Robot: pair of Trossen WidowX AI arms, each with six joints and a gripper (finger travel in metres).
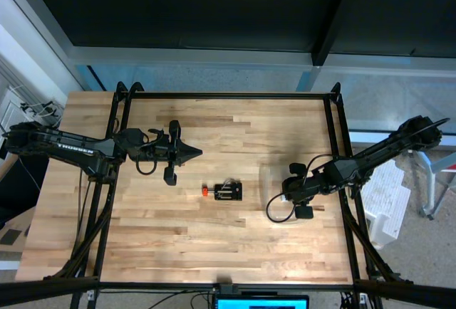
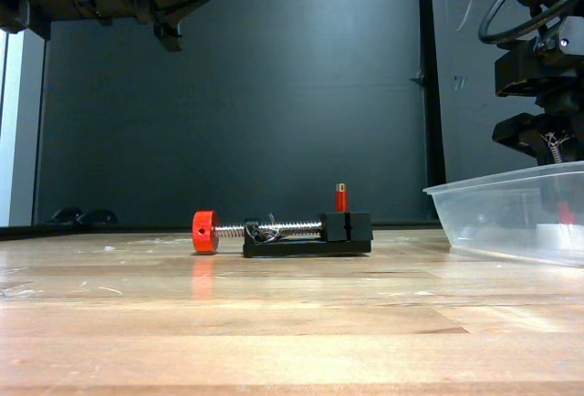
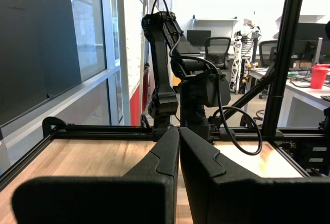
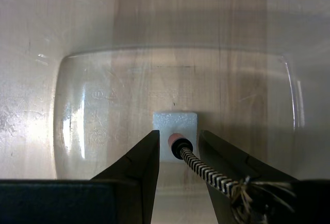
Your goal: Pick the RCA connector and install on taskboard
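The taskboard [image 1: 229,193] is a small black block with a red knob [image 2: 205,232] on a silvery screw, lying mid-table. The RCA connector [image 4: 179,145], a small plug with a pinkish tip and a striped braided lead, stands in a white foam cube [image 4: 175,120] inside the clear tray [image 2: 511,209]. My right gripper [image 4: 179,132] is lowered into the tray, open, one finger on each side of the plug without touching it. High above the table's left half, my left gripper [image 1: 192,154] hangs shut and holds nothing.
A short red post [image 2: 340,197] stands upright on the black block's right end. The clear tray [image 4: 77,79] sits to the right of the block. A black metal frame [image 1: 335,145] runs round the table's edges.
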